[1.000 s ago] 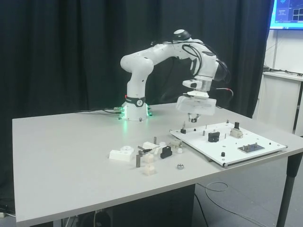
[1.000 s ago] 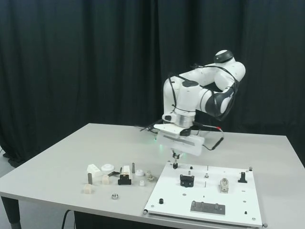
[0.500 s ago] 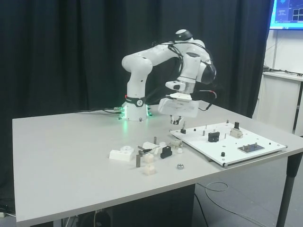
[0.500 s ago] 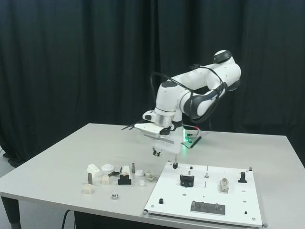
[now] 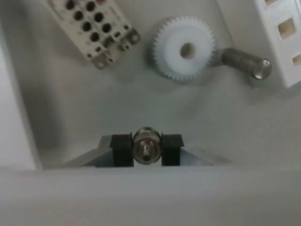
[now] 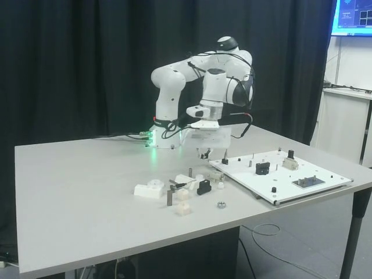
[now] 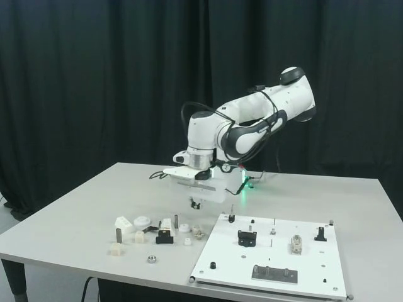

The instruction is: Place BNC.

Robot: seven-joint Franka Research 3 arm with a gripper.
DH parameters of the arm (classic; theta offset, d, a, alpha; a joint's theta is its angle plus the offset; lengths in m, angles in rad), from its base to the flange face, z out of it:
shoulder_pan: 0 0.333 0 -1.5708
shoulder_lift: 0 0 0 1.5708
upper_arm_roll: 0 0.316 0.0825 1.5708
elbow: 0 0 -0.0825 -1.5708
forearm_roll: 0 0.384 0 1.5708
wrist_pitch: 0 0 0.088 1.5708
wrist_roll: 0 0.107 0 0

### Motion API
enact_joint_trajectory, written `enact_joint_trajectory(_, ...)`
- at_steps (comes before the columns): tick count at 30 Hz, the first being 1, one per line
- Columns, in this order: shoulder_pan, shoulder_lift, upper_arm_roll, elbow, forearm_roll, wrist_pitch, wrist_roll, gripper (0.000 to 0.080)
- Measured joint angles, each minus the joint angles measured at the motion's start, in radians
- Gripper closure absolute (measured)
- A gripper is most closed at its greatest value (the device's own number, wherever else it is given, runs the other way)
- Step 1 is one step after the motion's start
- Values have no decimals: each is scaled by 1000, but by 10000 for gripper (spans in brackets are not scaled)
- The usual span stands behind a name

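Note:
Between my gripper's [image 5: 146, 150] black fingertips [image 5: 121, 149] sits a small grey metal BNC connector [image 5: 146, 147], seen end-on in the wrist view; the gripper is shut on it. In the room views the gripper [image 6: 203, 154] [image 7: 196, 204] hangs a little above the table, just off the edge of the white assembly board [image 6: 273, 177] [image 7: 220, 251] and over the nearest of the loose parts. Below it lie a white gear [image 5: 184, 48], a connector block with several holes [image 5: 91, 26] and a grey metal pin [image 5: 244, 61].
Loose parts [image 6: 180, 192] [image 7: 157, 233] lie scattered on the grey table beside the board: white blocks, a black clamp, a nut, upright pins. The board carries black fixtures [image 6: 263, 168] and pegs. A white block [image 5: 282, 37] lies beside the pin.
The arm has swung away from above the board's corner peg, toward the loose parts, and dropped slightly lower. The parts on the table and the board have not moved.

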Motion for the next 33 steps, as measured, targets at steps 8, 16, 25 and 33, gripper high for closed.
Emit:
enact_joint_trajectory(8,-51,5,44,-14,69,-5,-64,679)
enact_joint_trajectory(16,-87,31,88,-14,143,-13,-112,679)
enact_joint_trajectory(25,-103,47,123,-11,181,-13,-143,679)
enact_joint_trajectory(33,-109,51,139,-9,200,-5,-171,679)
